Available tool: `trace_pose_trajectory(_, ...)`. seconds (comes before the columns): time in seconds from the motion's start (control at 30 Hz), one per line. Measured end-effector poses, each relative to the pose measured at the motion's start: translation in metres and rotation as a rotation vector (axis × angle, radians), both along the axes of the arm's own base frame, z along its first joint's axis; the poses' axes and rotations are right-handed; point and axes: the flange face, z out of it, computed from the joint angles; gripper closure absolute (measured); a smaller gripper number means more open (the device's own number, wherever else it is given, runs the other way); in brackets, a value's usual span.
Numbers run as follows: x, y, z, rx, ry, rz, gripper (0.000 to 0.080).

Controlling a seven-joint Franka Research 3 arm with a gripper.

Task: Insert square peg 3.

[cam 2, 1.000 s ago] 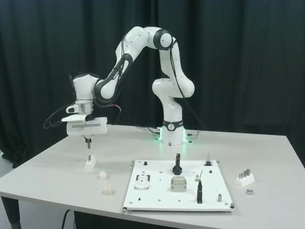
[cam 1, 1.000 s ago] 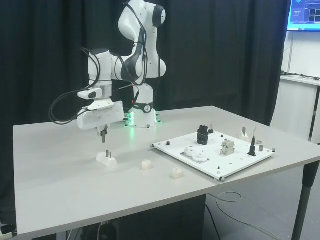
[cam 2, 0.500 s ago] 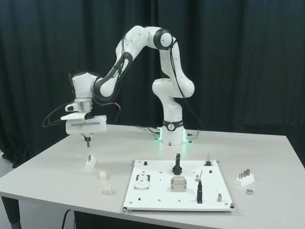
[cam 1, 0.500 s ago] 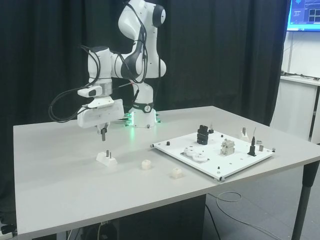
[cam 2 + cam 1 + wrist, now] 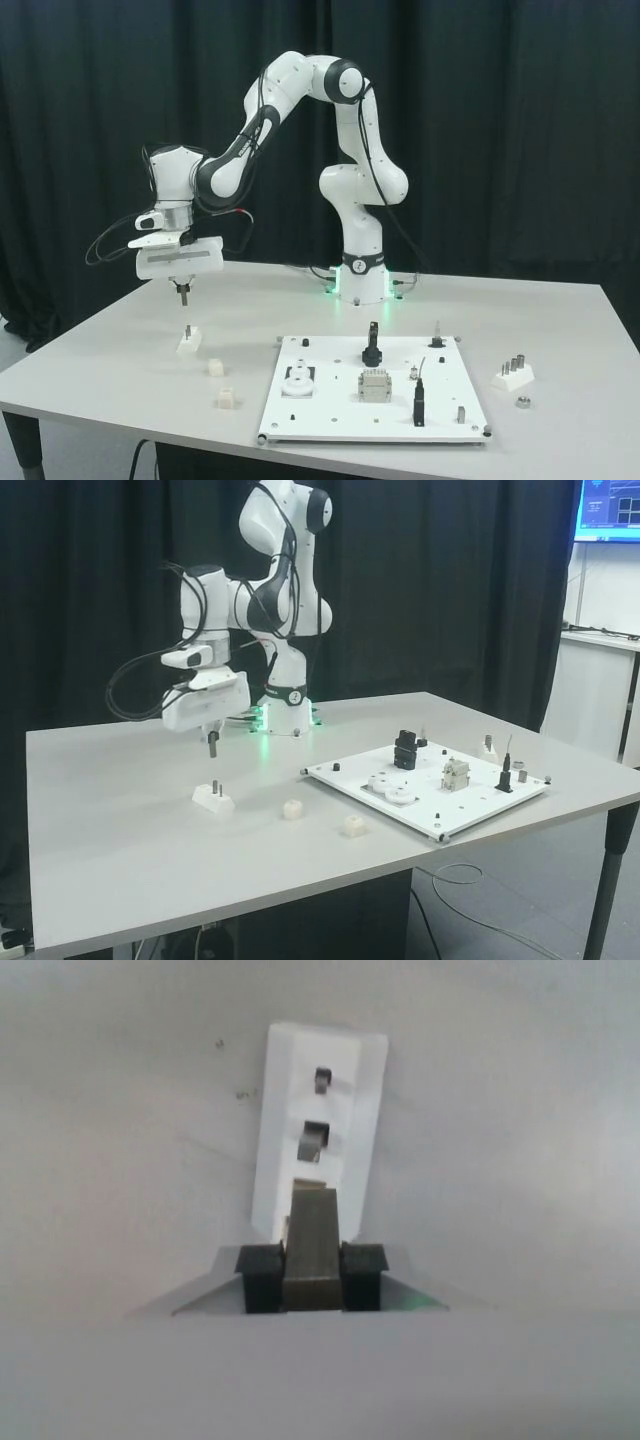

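My gripper (image 5: 212, 748) hangs above the table, shut on a grey square peg (image 5: 312, 1235) that sits upright between the black fingertips (image 5: 262, 1278). Below it lies a white peg holder (image 5: 365, 1140) with two smaller pegs (image 5: 314, 1142) still standing in it. The room views show the holder (image 5: 213, 798) on the table's left part, well under the raised gripper (image 5: 183, 292). The white assembly board (image 5: 330, 400) lies to the right of the holder (image 5: 188, 344).
Two small white blocks (image 5: 292, 808) (image 5: 353, 825) lie between the holder and the board (image 5: 350, 780). The board carries several black and grey fixtures. A second white peg holder (image 5: 513, 373) stands at the table's right side, and the arm's base (image 5: 362, 280) stands behind.
The gripper has risen higher above the holder with the peg in it, and has drifted a little toward the board side.
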Motion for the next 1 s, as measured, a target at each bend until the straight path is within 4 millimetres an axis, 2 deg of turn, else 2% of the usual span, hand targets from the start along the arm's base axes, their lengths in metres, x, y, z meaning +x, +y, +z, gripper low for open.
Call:
trace_pose_trajectory(0.2,0.015,0.015,0.006,-0.002,-0.014,0.079,0.0688)
trace_pose_trajectory(0.47,0.045,0.052,0.011,0.017,-0.046,0.17,0.0688)
trace_pose_trajectory(0.7,0.072,0.098,0.01,0.051,-0.073,0.231,0.0688)
trace_pose_trajectory(1.0,0.105,0.17,0.008,0.077,-0.084,0.362,0.0688)
